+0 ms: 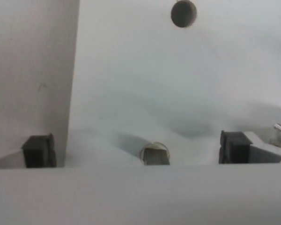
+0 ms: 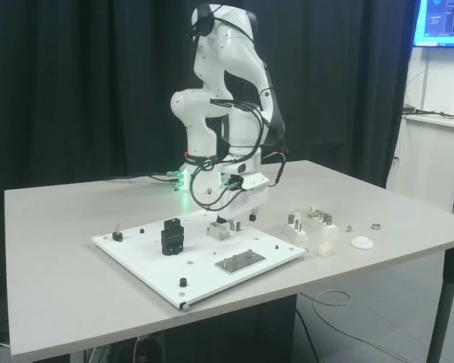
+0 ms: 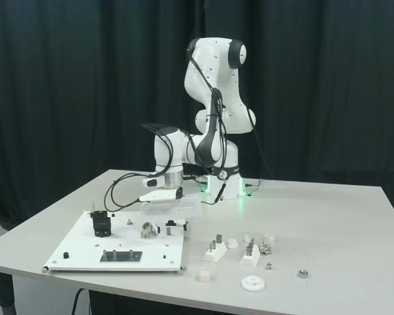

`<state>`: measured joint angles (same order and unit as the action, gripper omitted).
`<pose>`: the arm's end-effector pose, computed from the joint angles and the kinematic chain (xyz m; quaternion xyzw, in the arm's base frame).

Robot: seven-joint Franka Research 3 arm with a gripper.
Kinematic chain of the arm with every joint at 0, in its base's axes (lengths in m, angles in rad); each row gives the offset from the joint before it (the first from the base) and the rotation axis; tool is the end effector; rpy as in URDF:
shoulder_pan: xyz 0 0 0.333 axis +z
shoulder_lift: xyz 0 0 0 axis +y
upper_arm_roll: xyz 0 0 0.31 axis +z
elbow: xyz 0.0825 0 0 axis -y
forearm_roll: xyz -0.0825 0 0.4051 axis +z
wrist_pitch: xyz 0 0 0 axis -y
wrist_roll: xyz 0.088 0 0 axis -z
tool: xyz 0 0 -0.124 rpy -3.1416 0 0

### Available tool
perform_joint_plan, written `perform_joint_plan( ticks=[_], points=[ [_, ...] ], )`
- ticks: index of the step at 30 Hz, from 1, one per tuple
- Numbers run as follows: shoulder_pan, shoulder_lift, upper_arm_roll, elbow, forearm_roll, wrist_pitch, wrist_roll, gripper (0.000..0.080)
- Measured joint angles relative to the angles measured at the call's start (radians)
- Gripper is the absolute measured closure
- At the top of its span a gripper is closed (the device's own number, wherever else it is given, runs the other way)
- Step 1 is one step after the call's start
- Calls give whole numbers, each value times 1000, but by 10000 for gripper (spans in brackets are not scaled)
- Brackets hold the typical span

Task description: Pick BNC.

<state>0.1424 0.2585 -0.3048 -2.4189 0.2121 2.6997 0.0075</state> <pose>0.4976 -0.0950 0.1707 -0.9846 0.1736 -0.0210 0.0072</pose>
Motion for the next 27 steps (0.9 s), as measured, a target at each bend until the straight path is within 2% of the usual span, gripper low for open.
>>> perform_joint_plan(
  ticks=[3, 4, 14, 27],
  points=[
    [1, 0, 0, 1, 0, 0, 0, 54],
    [1, 0, 0, 2, 0, 0, 0, 14],
    [1, -5, -4, 11, 36, -8, 7, 5],
    [1, -19, -32, 41, 35, -94, 10, 3]
  ],
)
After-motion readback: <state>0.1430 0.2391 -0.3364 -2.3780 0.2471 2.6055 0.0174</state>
